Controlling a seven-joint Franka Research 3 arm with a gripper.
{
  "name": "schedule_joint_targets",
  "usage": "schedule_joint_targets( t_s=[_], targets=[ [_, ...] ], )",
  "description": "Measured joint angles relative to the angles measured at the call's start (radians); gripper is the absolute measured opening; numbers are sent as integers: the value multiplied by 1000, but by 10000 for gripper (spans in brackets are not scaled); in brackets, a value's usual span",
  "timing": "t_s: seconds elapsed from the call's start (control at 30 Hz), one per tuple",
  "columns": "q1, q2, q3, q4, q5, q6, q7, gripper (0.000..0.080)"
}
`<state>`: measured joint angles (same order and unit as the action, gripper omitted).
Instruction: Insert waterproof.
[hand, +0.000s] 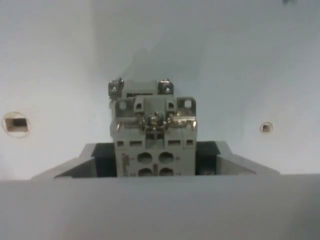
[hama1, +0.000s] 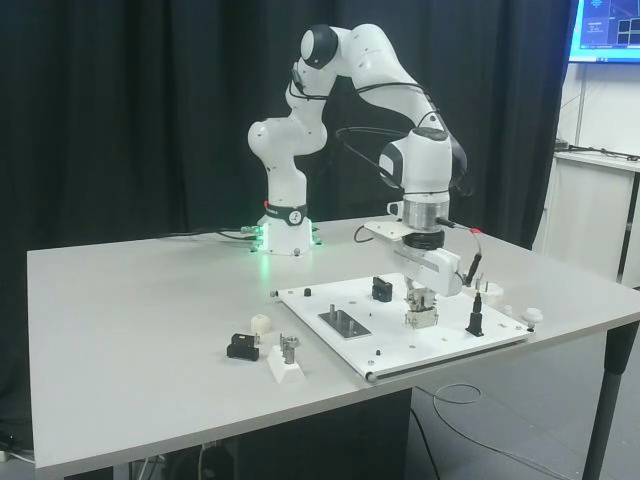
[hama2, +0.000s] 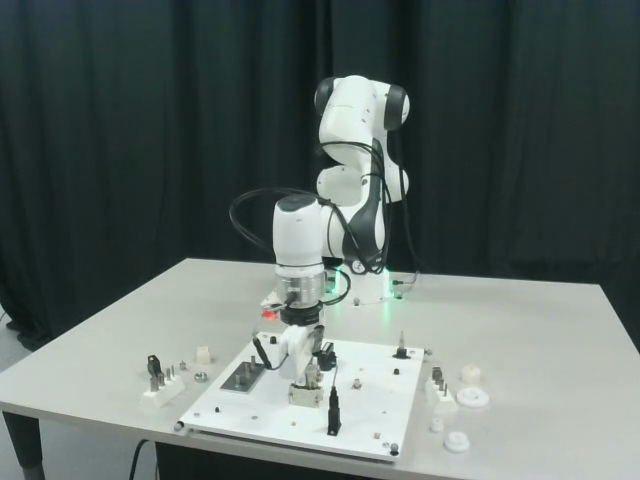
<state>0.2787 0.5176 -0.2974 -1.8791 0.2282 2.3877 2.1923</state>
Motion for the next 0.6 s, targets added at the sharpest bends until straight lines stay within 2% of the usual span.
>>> schedule_joint_targets(
  t_s=[0.33, 0.6],
  targets=[
    [1, 2, 0, -6, 15, 33, -6, 315],
    [1, 1, 0, -7, 22, 37, -6, 315]
  ],
)
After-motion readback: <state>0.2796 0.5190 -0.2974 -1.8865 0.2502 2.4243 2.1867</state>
